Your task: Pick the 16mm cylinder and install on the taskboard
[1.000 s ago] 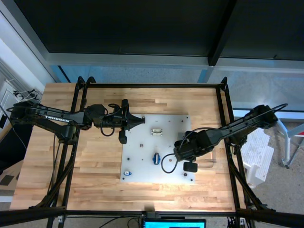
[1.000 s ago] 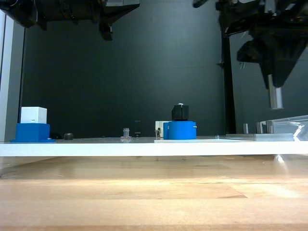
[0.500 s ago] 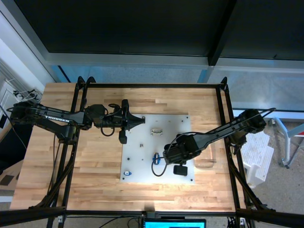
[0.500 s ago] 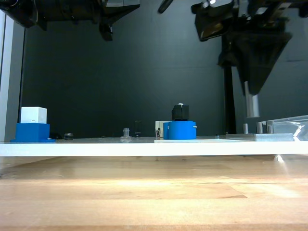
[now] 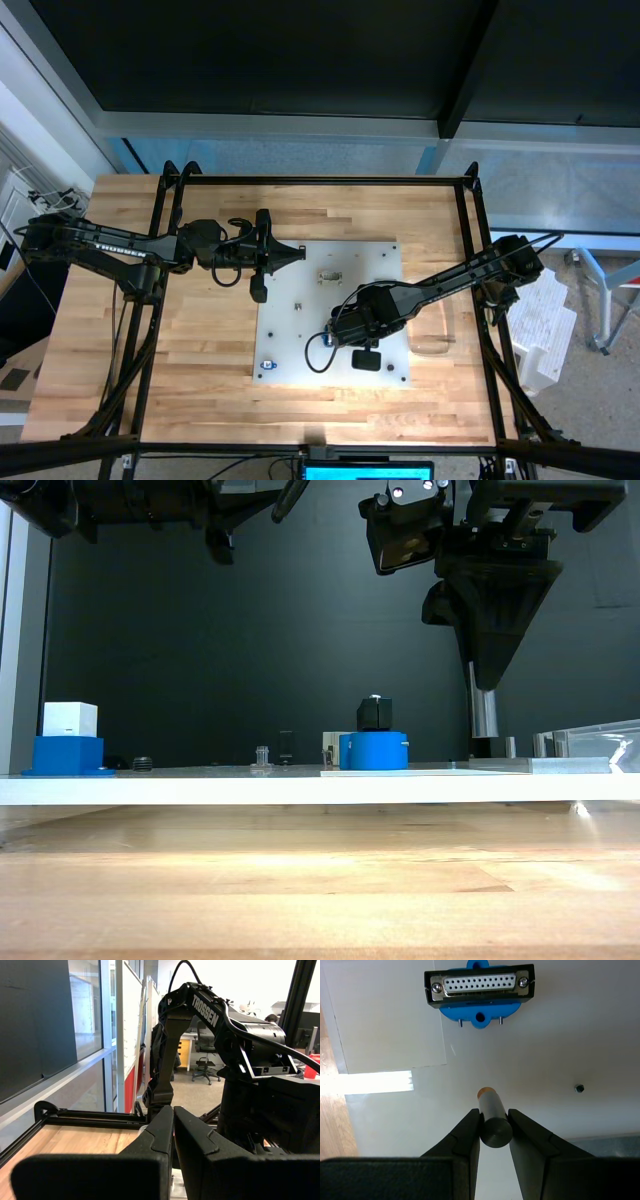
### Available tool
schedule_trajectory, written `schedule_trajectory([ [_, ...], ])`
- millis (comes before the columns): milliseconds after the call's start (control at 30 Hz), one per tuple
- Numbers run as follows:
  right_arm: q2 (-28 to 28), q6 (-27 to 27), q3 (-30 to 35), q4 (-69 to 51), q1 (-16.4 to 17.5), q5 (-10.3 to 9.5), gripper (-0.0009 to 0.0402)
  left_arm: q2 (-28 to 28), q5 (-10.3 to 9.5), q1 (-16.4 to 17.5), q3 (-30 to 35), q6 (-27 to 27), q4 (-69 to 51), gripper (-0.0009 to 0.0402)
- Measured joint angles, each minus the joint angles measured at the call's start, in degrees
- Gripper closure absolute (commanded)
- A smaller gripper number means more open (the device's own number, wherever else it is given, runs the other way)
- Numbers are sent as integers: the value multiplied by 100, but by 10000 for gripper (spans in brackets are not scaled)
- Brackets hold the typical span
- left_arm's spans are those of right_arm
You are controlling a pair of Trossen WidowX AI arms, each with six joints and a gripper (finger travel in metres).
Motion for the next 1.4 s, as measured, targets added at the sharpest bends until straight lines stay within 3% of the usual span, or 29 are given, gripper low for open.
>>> schedule_trajectory([
  [1400,101,90,-313,363,42,20,387,0,-2,0,0,0,-2,392],
])
